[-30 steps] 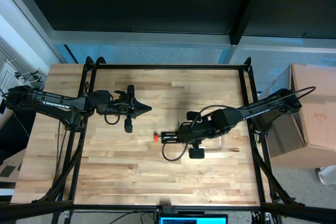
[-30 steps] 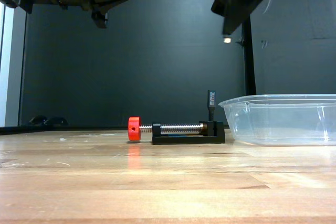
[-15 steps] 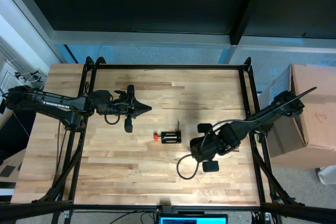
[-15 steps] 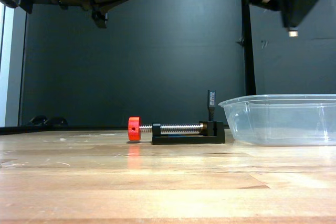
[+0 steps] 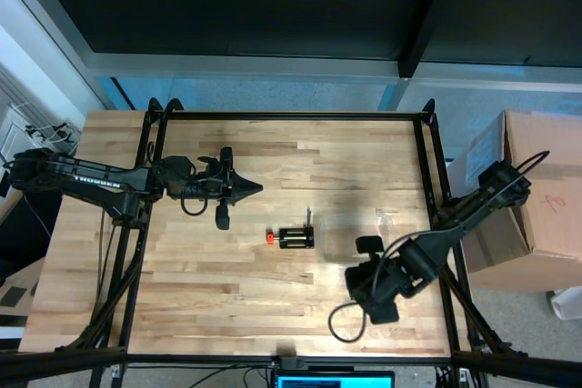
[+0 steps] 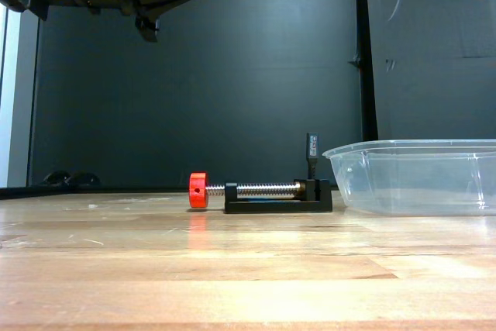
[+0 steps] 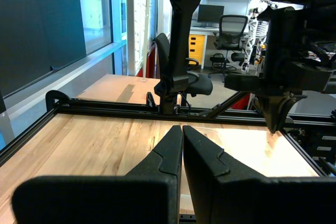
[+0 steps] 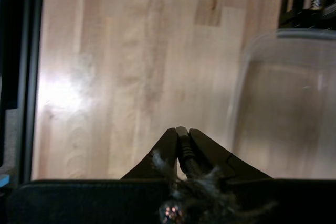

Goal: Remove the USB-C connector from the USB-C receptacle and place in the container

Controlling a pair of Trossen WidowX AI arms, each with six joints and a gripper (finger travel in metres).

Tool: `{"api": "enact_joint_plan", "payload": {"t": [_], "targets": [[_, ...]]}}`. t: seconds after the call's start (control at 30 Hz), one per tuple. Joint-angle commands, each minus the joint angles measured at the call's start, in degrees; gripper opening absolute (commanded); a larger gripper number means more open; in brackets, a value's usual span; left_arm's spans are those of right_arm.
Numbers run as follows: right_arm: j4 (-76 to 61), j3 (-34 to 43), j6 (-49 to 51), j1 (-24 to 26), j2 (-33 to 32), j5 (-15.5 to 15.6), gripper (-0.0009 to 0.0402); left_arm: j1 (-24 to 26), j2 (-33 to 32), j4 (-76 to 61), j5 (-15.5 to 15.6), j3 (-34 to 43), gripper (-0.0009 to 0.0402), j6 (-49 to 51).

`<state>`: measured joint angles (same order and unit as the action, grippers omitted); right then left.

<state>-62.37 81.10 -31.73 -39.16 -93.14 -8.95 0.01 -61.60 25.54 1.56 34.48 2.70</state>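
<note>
as i look down from the high camera, the wooden table [image 5: 227, 297] fills most of the frame, and a cardboard box [image 5: 536, 188] stands off its edge at 3 o'clock. the left arm [image 5: 82, 177] reaches in from 9 o'clock. the left gripper [image 5: 247, 189] hangs high above the table at about 10 o'clock from the clamp, and in the left wrist view its jaws are pressed together tip to tip. the right arm [image 5: 473, 206] comes in from 3 o'clock and bends toward the near edge. that puts the right gripper [image 5: 356, 286] at about 5 o'clock from the clamp, raised off the wood.

the clear plastic container [image 6: 403, 180] sits on the table just beside the clamp, on its 3 o'clock side in the low view. the black clamp [image 6: 277, 195] lies flat with its screw level and its red knob [image 6: 198, 190] at the 9 o'clock end. the usb-c receptacle [image 6: 311, 147] stands upright at the clamp's other end.

in the right wrist view the right gripper's jaws pinch the usb-c connector [image 8: 182, 142], so it is held and clear of its seat. it hangs over bare wood just beside the container's wall, outside the container. its frayed braided cable [image 5: 338, 326] loops from the gripper toward 6 o'clock in the high view.
</note>
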Motion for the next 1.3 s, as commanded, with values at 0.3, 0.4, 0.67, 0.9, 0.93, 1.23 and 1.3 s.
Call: {"api": "enact_joint_plan", "payload": {"t": [0.3,0.4,0.67,0.9,0.93,1.23,1.3], "targets": [[0.09,-0.02,-4.07,-1.60,-0.02,-0.07,0.0000,-0.02,0.00,0.02,0.00,0.02,0.0000,0.00],[0.11,-0.42,-4.09,-1.62,-0.02,-0.07,0.0000,-0.02,0.00,0.00,0.00,0.02,0.0000,0.00],[4.15,-7.72,-5.49,-1.66,-0.02,0.00,0.0000,-0.02,0.00,0.00,0.00,0.02,0.0000,0.00],[15.21,-16.37,-5.88,-1.66,-0.02,0.02,0.0000,0.00,0.00,0.00,0.00,0.02,0.0000,0.00],[16.35,-17.42,-6.40,-1.64,-0.02,0.02,0.0000,0.00,0.00,0.00,0.00,0.02,0.0000,0.00],[18.43,-21.84,-9.64,-1.68,-0.02,-0.07,0.0000,-0.02,0.00,0.02,0.00,0.02,0.0000,0.00],[18.45,-21.84,-9.64,-1.66,-0.02,-0.37,0.0000,0.00,0.00,0.02,0.00,0.02,0.0000,0.00]]}}
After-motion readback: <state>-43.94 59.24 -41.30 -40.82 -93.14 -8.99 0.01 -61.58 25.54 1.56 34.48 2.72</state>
